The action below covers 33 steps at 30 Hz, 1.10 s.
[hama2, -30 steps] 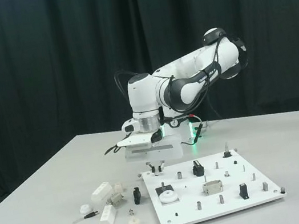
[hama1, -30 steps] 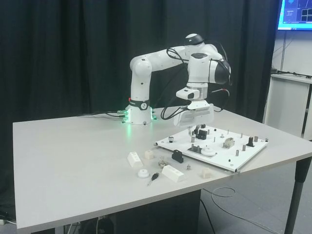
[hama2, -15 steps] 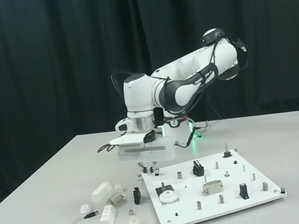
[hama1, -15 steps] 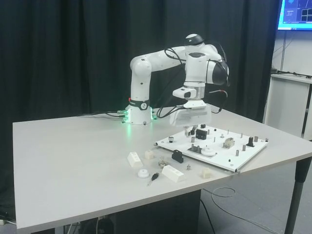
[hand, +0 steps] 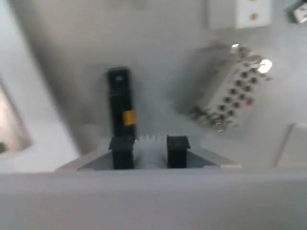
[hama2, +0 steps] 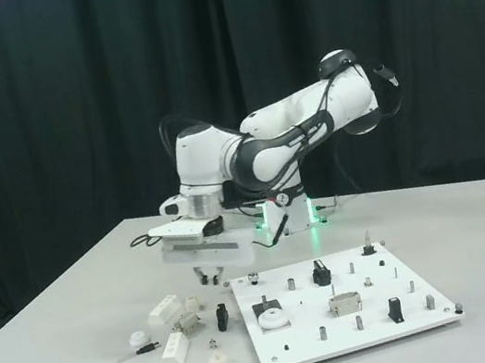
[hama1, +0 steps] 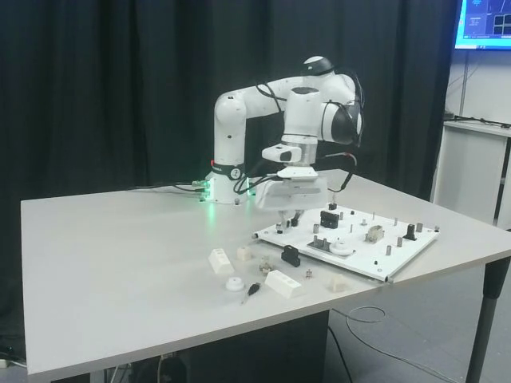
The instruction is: Place small gear.
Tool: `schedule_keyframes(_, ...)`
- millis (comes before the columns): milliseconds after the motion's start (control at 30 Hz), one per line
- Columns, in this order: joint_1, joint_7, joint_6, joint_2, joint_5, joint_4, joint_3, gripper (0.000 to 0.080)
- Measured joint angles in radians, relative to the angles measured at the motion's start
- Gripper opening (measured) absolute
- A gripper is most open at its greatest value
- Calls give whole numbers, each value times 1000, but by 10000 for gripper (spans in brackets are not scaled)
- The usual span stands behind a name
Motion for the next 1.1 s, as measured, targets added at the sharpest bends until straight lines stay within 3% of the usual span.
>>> schedule_keyframes(567,-192,-120,-10,25,1,98,54,147)
schedule_keyframes(1100,-320,-186,-19,36,1,167,100,147)
